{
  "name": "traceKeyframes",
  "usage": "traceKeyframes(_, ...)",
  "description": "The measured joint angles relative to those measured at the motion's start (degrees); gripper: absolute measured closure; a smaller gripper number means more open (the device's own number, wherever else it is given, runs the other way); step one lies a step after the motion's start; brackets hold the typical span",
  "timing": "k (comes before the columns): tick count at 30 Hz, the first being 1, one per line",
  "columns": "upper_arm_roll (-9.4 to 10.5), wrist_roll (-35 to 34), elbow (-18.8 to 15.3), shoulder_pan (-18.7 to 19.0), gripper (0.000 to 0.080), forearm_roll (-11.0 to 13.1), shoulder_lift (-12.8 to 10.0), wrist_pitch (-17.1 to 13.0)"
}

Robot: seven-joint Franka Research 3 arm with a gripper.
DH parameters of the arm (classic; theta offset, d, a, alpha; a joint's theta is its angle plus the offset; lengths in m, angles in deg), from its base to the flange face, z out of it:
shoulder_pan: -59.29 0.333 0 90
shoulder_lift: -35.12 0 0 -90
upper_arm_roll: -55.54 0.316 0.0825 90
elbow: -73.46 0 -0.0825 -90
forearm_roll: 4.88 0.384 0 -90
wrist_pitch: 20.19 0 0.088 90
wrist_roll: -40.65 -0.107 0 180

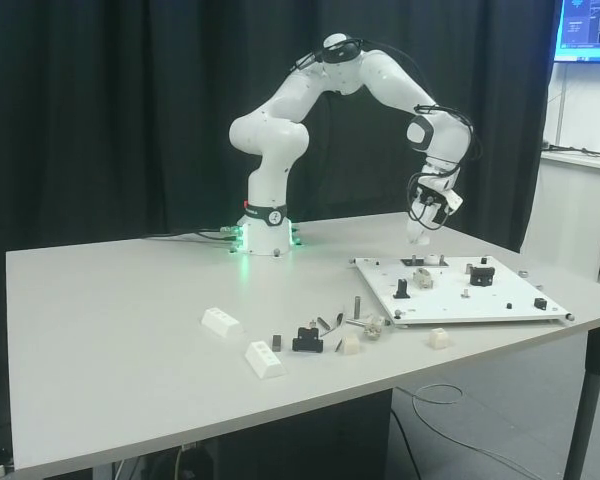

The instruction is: Place large gear.

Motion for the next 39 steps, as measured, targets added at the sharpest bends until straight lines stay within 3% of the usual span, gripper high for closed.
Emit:
traceKeyframes(18, -0.04, -0.02, 0.14, 0.00, 0.0206, -0.26, -0.08, -0.11)
traceKeyframes(28, -1.03, 0.12, 0.24, -0.45, 0.0206, -2.94, -1.04, -1.05)
traceKeyframes(39, -2.51, 4.95, -0.01, -3.50, 0.0206, -5.25, -3.99, -2.61)
